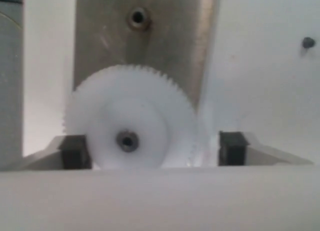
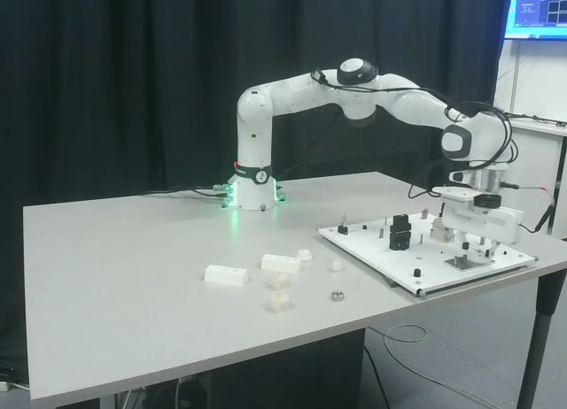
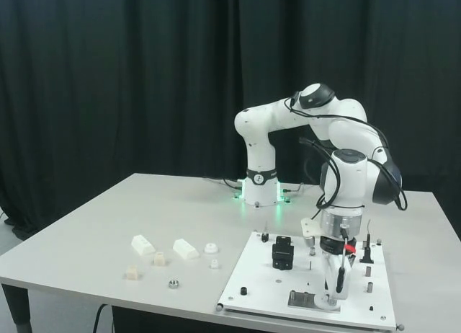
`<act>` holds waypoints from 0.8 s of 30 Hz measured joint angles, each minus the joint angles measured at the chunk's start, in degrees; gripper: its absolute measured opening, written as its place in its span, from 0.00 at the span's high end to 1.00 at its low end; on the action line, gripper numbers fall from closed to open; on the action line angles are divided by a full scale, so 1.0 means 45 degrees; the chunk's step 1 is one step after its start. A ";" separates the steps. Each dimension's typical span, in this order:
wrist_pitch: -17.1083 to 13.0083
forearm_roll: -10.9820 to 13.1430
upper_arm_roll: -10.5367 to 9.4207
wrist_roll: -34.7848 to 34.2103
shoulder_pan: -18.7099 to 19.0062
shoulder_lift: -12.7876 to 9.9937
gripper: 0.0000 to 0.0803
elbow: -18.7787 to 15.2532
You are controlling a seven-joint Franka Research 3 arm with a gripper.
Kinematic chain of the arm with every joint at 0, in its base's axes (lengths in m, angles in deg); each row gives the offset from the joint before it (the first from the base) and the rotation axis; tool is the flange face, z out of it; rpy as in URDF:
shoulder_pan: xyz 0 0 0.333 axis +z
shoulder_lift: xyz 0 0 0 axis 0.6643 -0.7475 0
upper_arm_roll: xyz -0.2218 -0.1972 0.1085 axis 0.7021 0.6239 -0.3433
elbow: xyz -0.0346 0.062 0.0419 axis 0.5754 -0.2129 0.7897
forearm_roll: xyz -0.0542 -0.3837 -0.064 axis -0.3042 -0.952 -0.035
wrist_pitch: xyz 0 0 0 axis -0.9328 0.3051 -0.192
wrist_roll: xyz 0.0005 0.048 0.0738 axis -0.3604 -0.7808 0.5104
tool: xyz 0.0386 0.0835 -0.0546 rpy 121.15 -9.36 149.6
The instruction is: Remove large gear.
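The large gear is white and toothed, with a dark hub hole, and lies on a grey metal plate. My gripper hangs right over it, fingers open on either side. One black pad is at the gear's rim; the other pad stands a small gap away from the teeth. In the first room view the gripper is low over the grey plate near the front right of the white board. In the second room view the gripper reaches down to the plate.
On the board stand a black block, thin pegs and a small black knob. Loose white blocks, small white parts and a nut lie on the grey table left of the board.
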 joint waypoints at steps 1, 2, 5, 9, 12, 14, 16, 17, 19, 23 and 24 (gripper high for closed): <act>-0.0111 -0.0002 -0.0022 0.0000 -0.0011 -0.0006 0.25 0.0000; -0.0196 -0.0002 -0.0035 0.0000 -0.0022 -0.0015 0.25 0.0001; -0.0216 -0.0003 -0.0037 -0.0017 -0.0033 -0.0016 0.43 0.0018; -0.0218 -0.0005 -0.0036 -0.0112 -0.0056 -0.0018 0.43 0.0052; -0.0216 -0.0007 -0.0037 -0.0123 -0.0071 -0.0019 0.43 0.0069; -0.0215 -0.0008 -0.0037 -0.0123 -0.0075 -0.0019 0.43 0.0072; -0.0210 -0.0007 -0.0037 -0.0122 -0.0079 -0.0018 0.43 0.0074; -0.0206 -0.0007 -0.0037 -0.0122 -0.0081 -0.0018 0.43 0.0075; -0.0195 -0.0007 -0.0037 -0.0121 -0.0088 -0.0018 0.43 0.0081; -0.0153 -0.0006 -0.0037 -0.0086 -0.0110 -0.0018 0.43 0.0111; -0.0143 -0.0006 -0.0038 -0.0073 -0.0116 -0.0018 0.43 0.0119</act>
